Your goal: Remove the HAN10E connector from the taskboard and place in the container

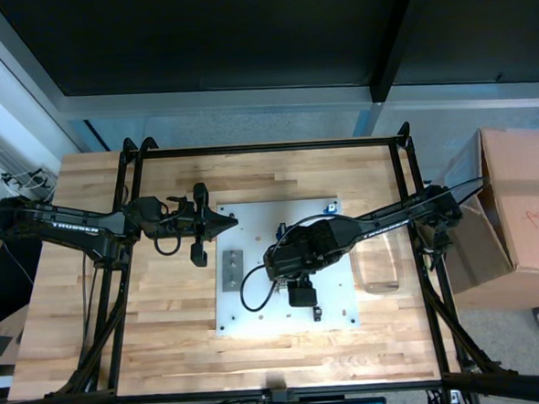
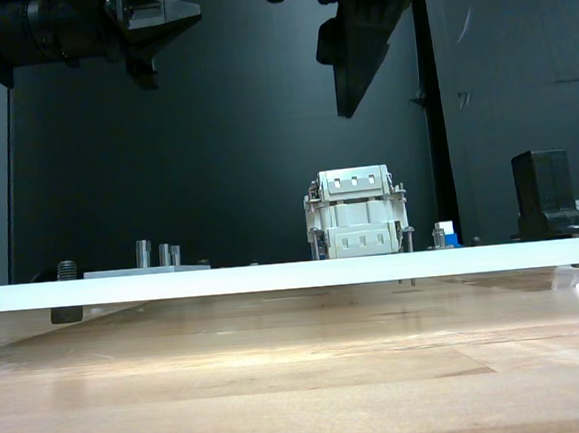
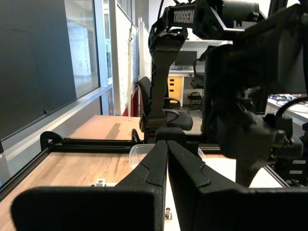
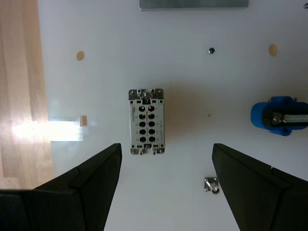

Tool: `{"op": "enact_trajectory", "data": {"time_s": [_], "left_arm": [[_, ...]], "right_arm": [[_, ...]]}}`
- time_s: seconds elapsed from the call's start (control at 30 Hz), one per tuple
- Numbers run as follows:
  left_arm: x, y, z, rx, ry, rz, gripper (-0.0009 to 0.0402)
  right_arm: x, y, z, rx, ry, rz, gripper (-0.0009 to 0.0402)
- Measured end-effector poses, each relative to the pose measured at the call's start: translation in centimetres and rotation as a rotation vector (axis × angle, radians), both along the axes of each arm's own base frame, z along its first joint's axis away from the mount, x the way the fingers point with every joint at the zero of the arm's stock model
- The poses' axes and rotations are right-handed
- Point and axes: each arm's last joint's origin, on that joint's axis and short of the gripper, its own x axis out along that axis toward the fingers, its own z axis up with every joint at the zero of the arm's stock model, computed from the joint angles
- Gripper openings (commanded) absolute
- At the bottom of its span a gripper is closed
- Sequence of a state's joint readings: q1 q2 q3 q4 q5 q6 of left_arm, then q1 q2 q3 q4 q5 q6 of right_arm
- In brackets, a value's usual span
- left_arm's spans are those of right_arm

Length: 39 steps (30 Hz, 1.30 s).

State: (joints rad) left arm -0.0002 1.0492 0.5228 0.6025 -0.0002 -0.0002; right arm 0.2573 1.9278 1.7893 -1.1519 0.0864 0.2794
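Observation:
The HAN10E connector (image 2: pixel 358 216), a grey block with two rows of dark pin holes, stands upright in its seat on the white taskboard (image 2: pixel 274 275). In the right wrist view the connector (image 4: pixel 146 121) lies directly below my right gripper (image 4: pixel 166 149), which hangs open well above it and touches nothing. The right arm's body hides the connector in the high view. My left gripper (image 1: pixel 223 221) hovers over the board's left edge, pointing right; its fingers (image 3: pixel 159 163) are pressed together on nothing. The clear container (image 1: pixel 379 267) sits on the table just right of the board.
A blue connector (image 4: pixel 279 117) and a small metal fitting (image 4: pixel 211 185) sit near the HAN10E. A grey metal block (image 1: pixel 231 268) with posts is on the board's left. A black block (image 2: pixel 544 196) stands at the right. A cardboard box (image 1: pixel 517 214) stands beyond the table's right edge.

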Motion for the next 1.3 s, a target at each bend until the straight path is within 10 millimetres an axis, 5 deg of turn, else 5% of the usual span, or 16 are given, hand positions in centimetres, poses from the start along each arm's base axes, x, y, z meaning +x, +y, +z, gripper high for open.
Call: {"op": "enact_trajectory", "data": {"time_s": [0.87, 1.3], "left_arm": [[0.0, 0.0, 0.0, 0.0, 0.0, 0.0, 0.0], [0.0, 0.0, 0.0, 0.0, 0.0, 0.0, 0.0]], "right_arm": [[2.1, 0.8, -4.3, -0.018, 0.071, 0.006, 0.0257], [2.5, 0.9, -4.9, -0.009, 0.074, 0.009, 0.0072]]}}
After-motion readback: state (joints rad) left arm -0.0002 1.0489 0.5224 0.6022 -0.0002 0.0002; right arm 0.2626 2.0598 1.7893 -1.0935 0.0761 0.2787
